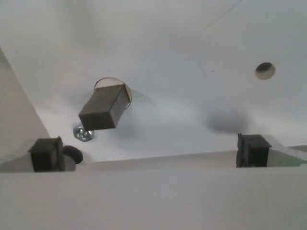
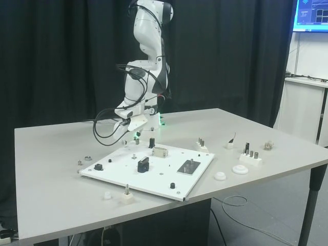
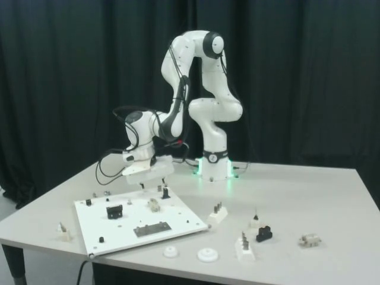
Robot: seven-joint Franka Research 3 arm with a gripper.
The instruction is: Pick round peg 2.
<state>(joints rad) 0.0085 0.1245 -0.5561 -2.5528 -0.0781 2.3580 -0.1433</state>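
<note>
A black peg (image 1: 104, 108) stands in a round socket near the far edge of the white board (image 2: 154, 179); its body looks blocky from above. It also shows as a small black peg (image 2: 151, 142) in the first room view and as a black peg (image 3: 166, 192) in the second. My gripper (image 1: 149, 151) hangs open just above the board's far edge, with nothing between the fingers (image 1: 45, 153). The peg stands apart from the fingers, off toward one of them. In the room views the gripper (image 2: 134, 136) (image 3: 151, 185) sits low, next to the peg.
On the board are a round hole (image 1: 265, 70), a metal nut (image 1: 82, 133), a black block (image 2: 143, 165) and a grey plate (image 2: 188, 166). White peg holders (image 2: 202, 145) (image 2: 250, 156), white discs (image 2: 220, 176) and a small holder (image 2: 126, 196) stand on the table.
</note>
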